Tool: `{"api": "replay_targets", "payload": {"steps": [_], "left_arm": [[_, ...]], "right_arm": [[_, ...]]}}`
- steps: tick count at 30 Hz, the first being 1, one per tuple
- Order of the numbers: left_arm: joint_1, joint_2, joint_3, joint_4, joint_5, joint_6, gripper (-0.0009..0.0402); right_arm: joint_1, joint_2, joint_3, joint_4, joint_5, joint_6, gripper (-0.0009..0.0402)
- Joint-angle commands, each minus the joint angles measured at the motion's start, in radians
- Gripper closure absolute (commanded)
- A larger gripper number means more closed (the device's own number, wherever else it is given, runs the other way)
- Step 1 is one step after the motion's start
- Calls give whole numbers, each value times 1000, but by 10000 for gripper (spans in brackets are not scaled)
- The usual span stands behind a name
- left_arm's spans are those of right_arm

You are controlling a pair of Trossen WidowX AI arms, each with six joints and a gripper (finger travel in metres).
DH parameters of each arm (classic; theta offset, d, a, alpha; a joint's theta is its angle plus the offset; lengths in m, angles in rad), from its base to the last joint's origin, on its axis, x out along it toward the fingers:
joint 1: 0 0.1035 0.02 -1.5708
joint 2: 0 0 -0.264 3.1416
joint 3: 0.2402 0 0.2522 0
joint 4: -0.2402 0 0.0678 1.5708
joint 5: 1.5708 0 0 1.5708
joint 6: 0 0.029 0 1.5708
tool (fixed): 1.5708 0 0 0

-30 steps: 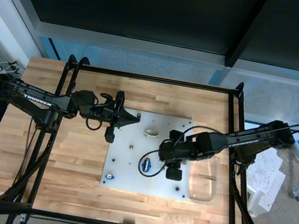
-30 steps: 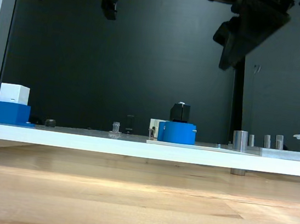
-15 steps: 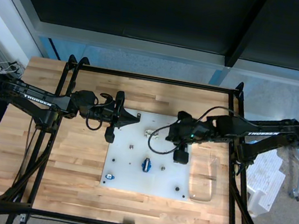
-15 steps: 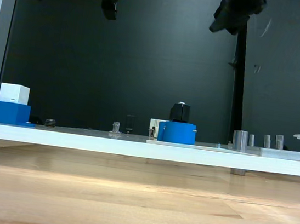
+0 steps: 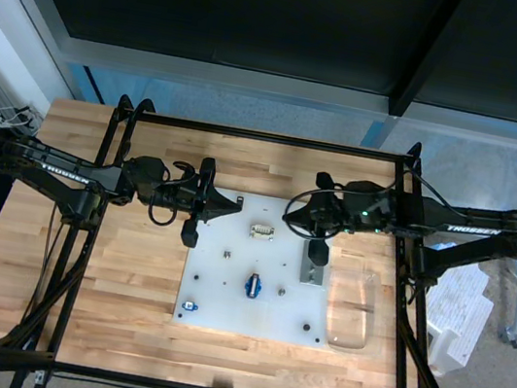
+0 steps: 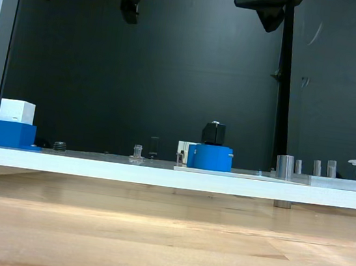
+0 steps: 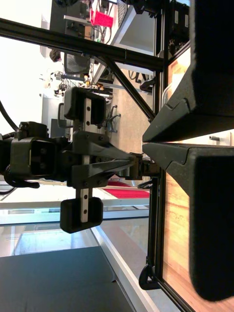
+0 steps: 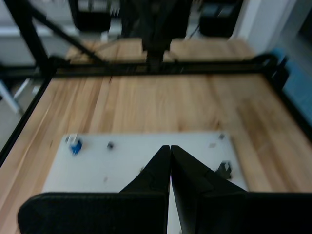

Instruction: Pick the 16mm cylinder and install on the taskboard

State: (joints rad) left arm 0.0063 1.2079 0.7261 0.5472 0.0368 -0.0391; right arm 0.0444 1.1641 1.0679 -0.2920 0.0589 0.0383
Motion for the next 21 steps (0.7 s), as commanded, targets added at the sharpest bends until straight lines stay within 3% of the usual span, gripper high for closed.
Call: {"api": "replay_targets", "payload": {"steps": [1,7,11,21], "left_arm": [[0,0,0,0,0,0,392],[0,0,0,0,0,0,392],[0,0,0,0,0,0,392],[0,0,0,0,0,0,392]], "right_arm": [[1,-53,-88,133,1,-2,393],[1,-145,-229,350,3,-20,393],[1,-175,-302,487,28,-20,393],[1,-179,-365,587,28,15,393]]}}
